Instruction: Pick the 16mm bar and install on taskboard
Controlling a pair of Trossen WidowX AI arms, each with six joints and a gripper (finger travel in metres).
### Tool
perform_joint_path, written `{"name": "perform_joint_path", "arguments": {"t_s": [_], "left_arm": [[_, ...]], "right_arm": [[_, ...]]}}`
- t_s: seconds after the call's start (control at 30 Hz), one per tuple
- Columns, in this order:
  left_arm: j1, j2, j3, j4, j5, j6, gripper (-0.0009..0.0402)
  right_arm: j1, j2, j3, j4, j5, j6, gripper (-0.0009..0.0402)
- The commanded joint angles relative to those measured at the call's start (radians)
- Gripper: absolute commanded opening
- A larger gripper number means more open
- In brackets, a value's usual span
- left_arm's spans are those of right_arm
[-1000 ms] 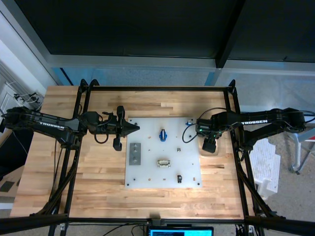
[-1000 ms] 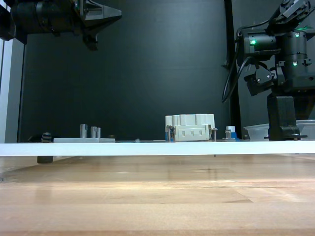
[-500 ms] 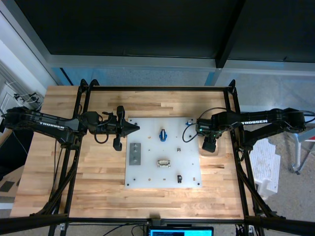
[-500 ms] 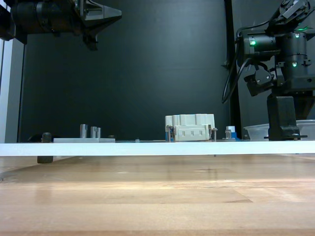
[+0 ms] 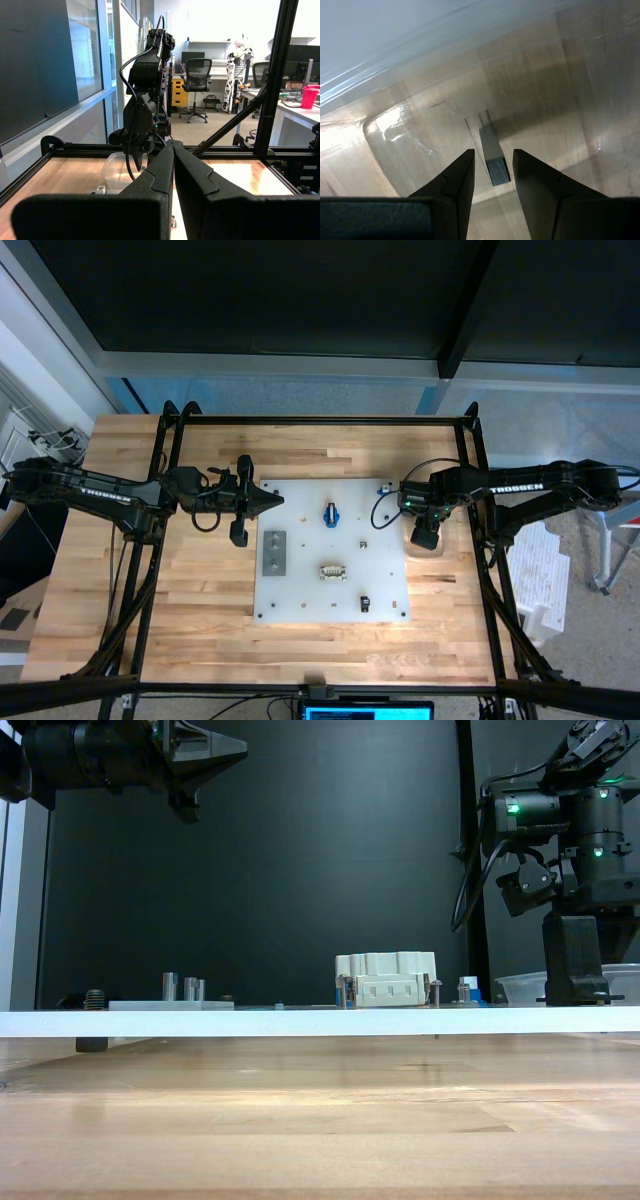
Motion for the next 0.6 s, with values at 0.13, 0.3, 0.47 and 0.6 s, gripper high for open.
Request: {"name": "perform_joint_path", "arguments": {"t_s": [0.13,0.3,0.47,0.6], "left_arm": [[0.000,0.000,0.000,0.000,0.000,0.000,0.0000],[0.000,0.000,0.000,0.000,0.000,0.000,0.0000],[0.000,0.000,0.000,0.000,0.000,0.000,0.0000],[0.000,0.000,0.000,0.000,0.000,0.000,0.0000]], "right_arm": [[0.000,0.000,0.002,-0.004,0.022,0.009,0.0106],[-0.001,0.000,0.002,-0.004,0.019,0.008,0.0056],[-0.002,0.000,0.005,-0.006,0.019,0.007,-0.0004],[-0.002,-0.006,0.010,-0.010,0.019,0.006,0.0008]]}}
